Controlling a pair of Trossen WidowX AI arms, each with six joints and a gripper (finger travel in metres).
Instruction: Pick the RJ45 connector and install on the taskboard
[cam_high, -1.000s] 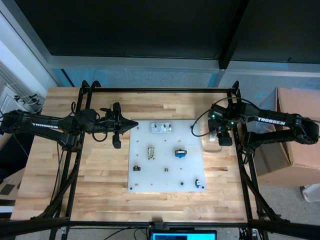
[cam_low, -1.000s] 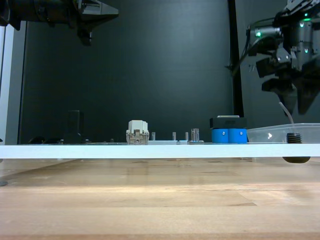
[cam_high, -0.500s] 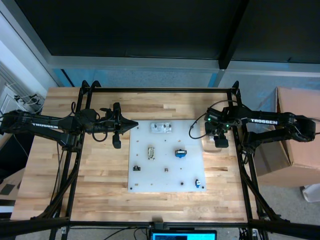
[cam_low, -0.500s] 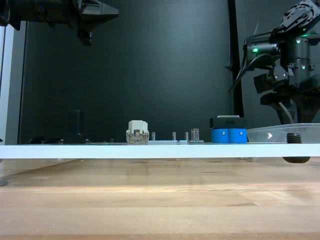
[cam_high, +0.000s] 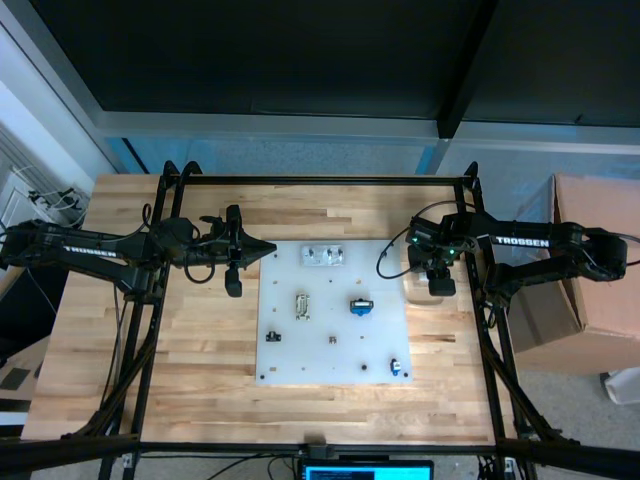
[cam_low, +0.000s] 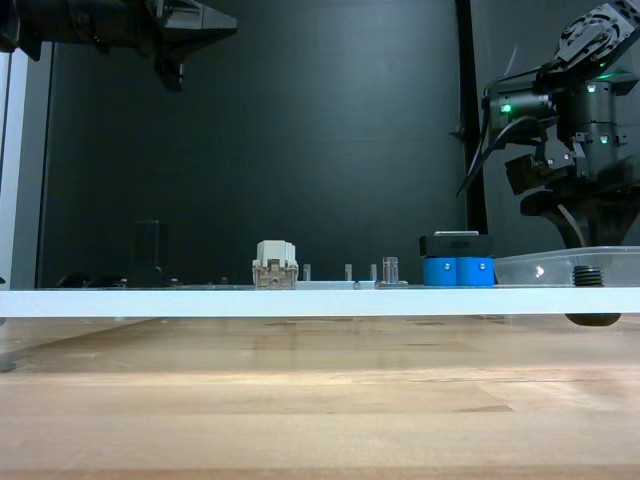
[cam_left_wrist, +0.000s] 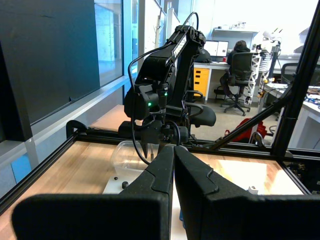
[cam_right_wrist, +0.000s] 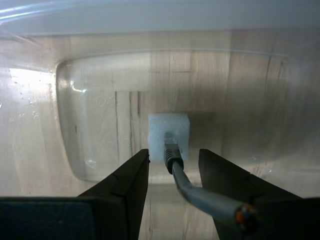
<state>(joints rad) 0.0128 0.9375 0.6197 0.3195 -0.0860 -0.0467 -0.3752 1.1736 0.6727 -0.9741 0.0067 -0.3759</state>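
Standing: plug (cam_right_wrist: 172, 152) in tray's (cam_right_wrist: 70, 125) foam (cam_right_wrist: 169, 125).
Your right gripper (cam_high: 437, 285): spread around it.
Your left gripper (cam_left_wrist: 173, 150): closed, high beside board (cam_high: 330, 340).

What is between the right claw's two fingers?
The RJ45 connector, standing in white foam in the clear tray, untouched: right wrist view. The right gripper is open; the left gripper hangs shut by the taskboard's left edge.

Black left gripper (cam_left_wrist: 173, 148) and right gripper (cam_right_wrist: 170, 153); white taskboard (cam_high: 300, 352), blue block (cam_low: 458, 271); pale plank-striped table (cam_high: 180, 340); black RJ45 connector (cam_right_wrist: 172, 152), white foam (cam_right_wrist: 169, 125).
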